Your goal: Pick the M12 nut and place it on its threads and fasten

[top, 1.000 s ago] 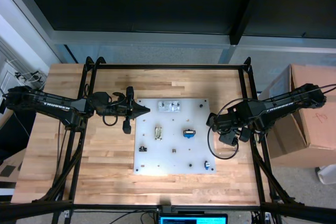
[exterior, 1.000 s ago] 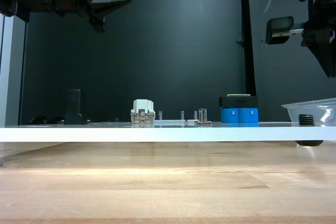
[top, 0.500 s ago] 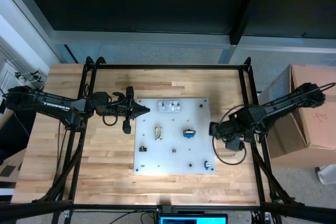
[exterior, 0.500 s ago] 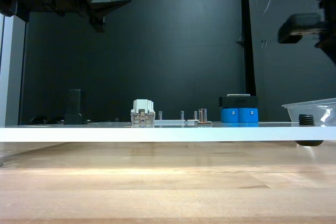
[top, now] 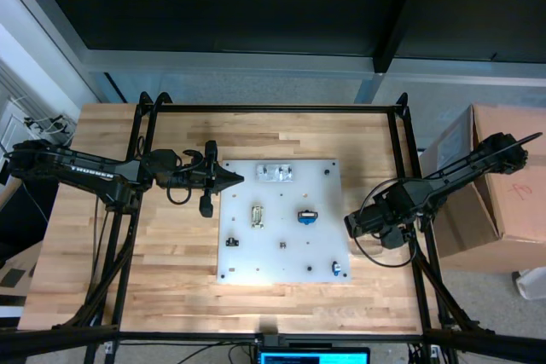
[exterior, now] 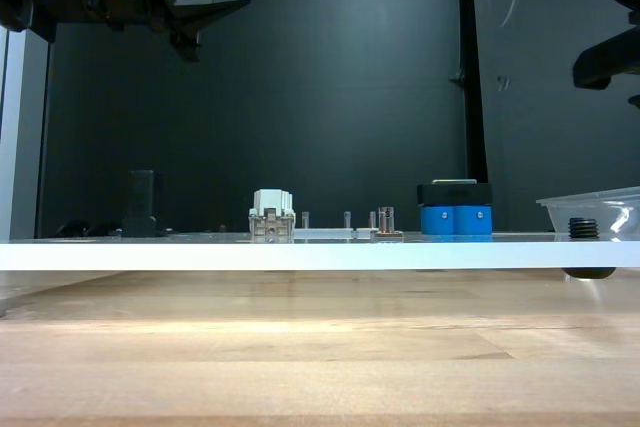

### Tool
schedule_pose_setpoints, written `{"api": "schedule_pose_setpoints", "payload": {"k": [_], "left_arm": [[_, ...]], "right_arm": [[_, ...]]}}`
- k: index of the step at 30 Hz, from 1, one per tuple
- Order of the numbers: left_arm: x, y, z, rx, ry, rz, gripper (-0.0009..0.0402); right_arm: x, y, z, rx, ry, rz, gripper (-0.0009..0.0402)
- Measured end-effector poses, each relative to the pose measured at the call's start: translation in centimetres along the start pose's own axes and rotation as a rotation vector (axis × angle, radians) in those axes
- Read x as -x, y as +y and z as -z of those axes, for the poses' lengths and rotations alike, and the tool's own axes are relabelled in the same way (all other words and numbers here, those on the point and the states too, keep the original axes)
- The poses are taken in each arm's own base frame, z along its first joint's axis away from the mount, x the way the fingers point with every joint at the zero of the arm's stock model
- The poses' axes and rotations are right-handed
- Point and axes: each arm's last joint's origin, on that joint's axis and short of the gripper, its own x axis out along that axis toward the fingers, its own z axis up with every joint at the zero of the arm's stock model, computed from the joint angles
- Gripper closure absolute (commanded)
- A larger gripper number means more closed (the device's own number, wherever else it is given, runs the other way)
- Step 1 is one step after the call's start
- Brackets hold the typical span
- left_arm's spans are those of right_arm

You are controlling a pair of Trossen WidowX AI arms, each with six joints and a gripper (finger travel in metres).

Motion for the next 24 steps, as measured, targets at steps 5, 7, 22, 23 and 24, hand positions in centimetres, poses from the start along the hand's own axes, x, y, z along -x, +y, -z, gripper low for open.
{"api": "schedule_pose_setpoints", "payload": {"k": [5, 7, 22, 23, 24], "left_arm": [[0.0, 0.0, 0.0, 0.0, 0.0, 0.0, 0.0393], [0.0, 0.0, 0.0, 0.0, 0.0, 0.0, 0.0393], [0.0, 0.0, 0.0, 0.0, 0.0, 0.0, 0.0393], [0.0, 0.0, 0.0, 0.0, 0.0, 0.0, 0.0393], [0.0, 0.0, 0.0, 0.0, 0.0, 0.0, 0.0393]], "right_arm": [[-0.7, 0.0, -0.1, 0.036, -0.001, 0.018, 0.037], [-1.0, 0.0, -0.2, 0.049, -0.003, 0.027, 0.0347], [-3.5, 0.7, -0.1, 0.107, -0.004, 0.043, 0.0193], [-3.7, 0.8, -0.1, 0.109, -0.004, 0.047, 0.0188], [-3.9, 0.8, -0.1, 0.116, -0.004, 0.049, 0.0185]]}}
